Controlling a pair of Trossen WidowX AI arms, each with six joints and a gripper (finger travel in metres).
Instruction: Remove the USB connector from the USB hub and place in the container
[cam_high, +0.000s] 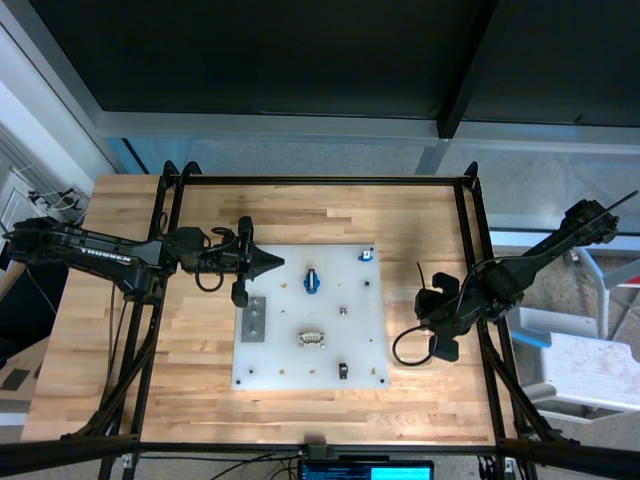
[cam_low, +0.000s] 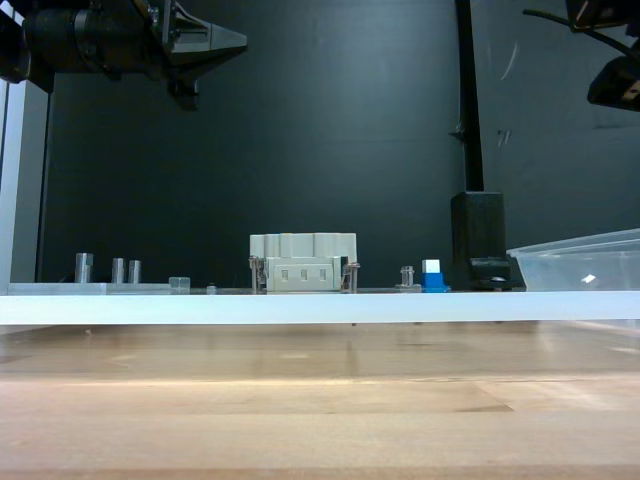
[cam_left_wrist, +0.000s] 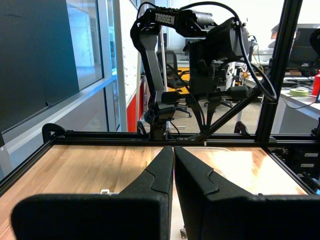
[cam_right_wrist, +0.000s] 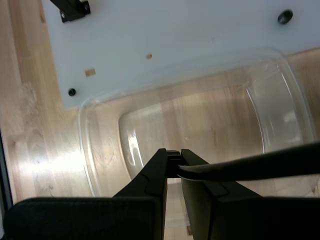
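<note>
Fingers (cam_right_wrist: 150, 182) of the right gripper (cam_right_wrist: 172, 156) are pinched narrow on the USB connector (cam_right_wrist: 250, 167), whose thin black cable runs out sideways from between them. The gripper hangs over the container (cam_right_wrist: 87, 145), a clear tray lying on the wooden table (cam_high: 120, 330) just beside the right edge of the white board (cam_high: 290, 345). From above, the cable droops in a loop (cam_high: 402, 346) under the gripper, over the tray. The USB hub (cam_high: 342, 370) sits on the board close to its near edge, toward the right corner, well apart from the connector. The left gripper (cam_high: 272, 262) is raised over the board's far left corner, its fingers (cam_left_wrist: 197, 175) pressed together with nothing between them. Also on the board are a blue upright part (cam_high: 312, 281), a grey block with holes (cam_high: 256, 320) by the left edge, and a beige-and-silver connector (cam_high: 313, 341) near the middle
</note>
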